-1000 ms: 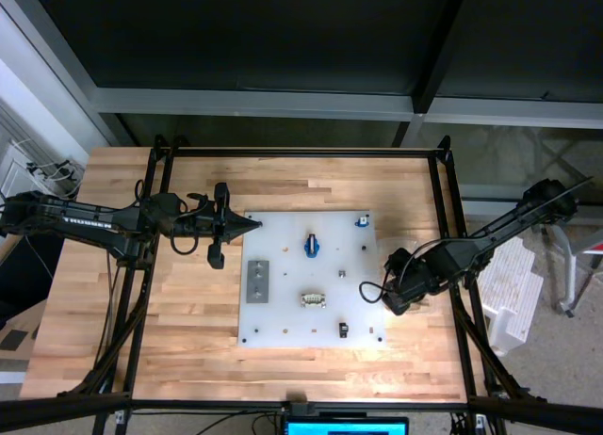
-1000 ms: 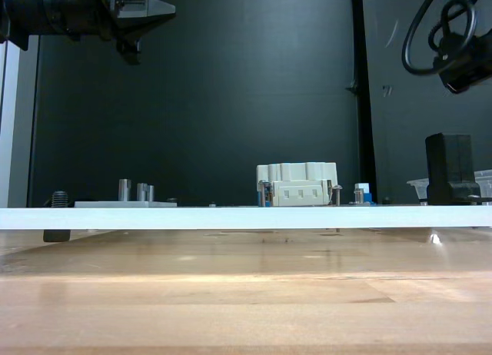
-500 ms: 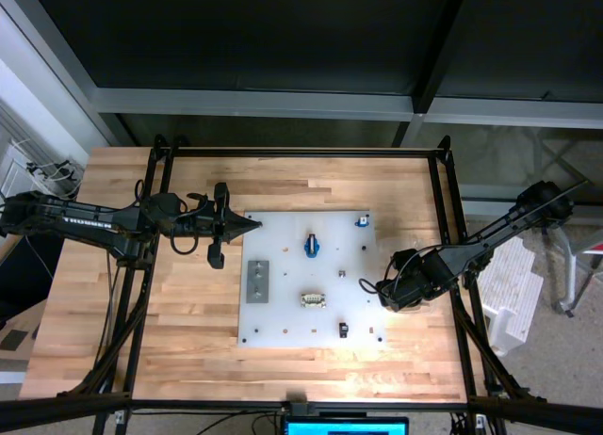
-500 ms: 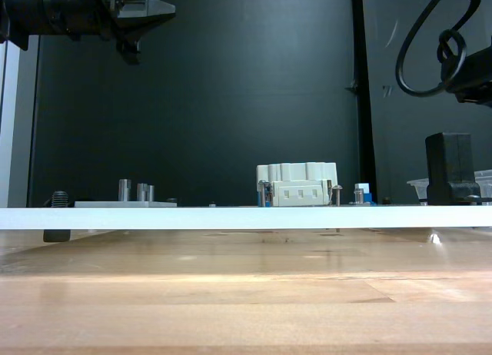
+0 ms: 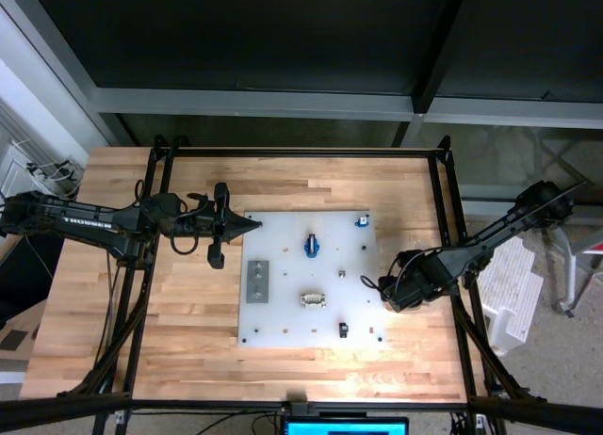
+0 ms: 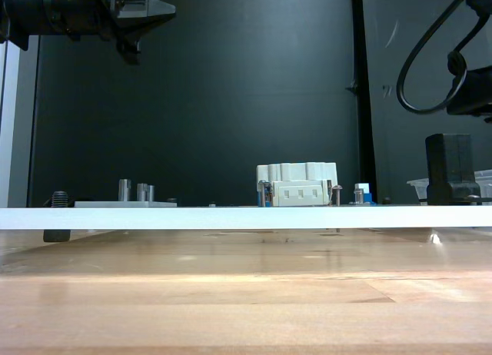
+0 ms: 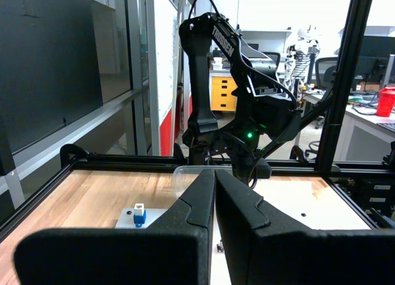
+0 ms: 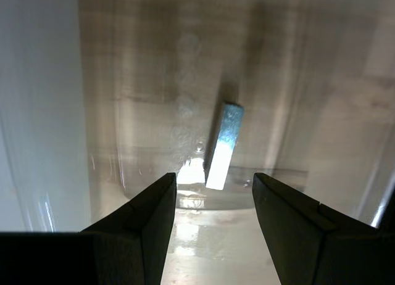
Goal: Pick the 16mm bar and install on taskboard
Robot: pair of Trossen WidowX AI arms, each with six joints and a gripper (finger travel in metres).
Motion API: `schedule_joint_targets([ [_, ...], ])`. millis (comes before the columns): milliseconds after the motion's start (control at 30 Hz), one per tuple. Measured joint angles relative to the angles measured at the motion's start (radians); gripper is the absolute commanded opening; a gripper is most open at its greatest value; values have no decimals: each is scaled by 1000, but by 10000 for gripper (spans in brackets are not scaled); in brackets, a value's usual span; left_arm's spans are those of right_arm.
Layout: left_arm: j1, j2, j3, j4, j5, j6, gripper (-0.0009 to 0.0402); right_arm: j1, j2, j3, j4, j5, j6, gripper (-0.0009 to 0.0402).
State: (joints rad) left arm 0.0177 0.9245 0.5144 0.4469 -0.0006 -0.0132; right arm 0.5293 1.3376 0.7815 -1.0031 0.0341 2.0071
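Note:
The 16mm bar (image 8: 223,145), a short bright metal piece, lies free and slanted on the bottom of a clear plastic container (image 8: 154,112). My right gripper (image 8: 213,180) hangs open above it, one finger to each side, not touching it. From above, the right gripper (image 5: 388,287) sits just off the right edge of the white taskboard (image 5: 283,322). My left gripper (image 5: 250,225) hovers shut and holding nothing at the board's far left corner, high up in the low view (image 6: 165,11). Its shut fingers (image 7: 203,192) point toward the right arm (image 7: 247,112).
The board carries a grey block with pegs (image 5: 257,282), a beige connector (image 5: 313,300), a blue knob (image 5: 312,246), a small blue part (image 5: 360,222) and a black block (image 6: 450,170). Black frame rails (image 5: 443,200) run along the table's sides.
The right arm's wrist has shifted a little and moved up and right in the low view. The left arm has not moved.

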Motion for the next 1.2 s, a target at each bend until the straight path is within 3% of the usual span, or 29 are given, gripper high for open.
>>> schedule_joint_targets([
  [333,0,0,0,0,0,0,0,3,42,-64,95,-45,5,171],
  [700,0,0,0,0,0,0,0,5,46,-133,186,-45,3,143],
  [1200,0,0,0,0,0,0,0,5,46,-140,191,-27,-26,43],
])
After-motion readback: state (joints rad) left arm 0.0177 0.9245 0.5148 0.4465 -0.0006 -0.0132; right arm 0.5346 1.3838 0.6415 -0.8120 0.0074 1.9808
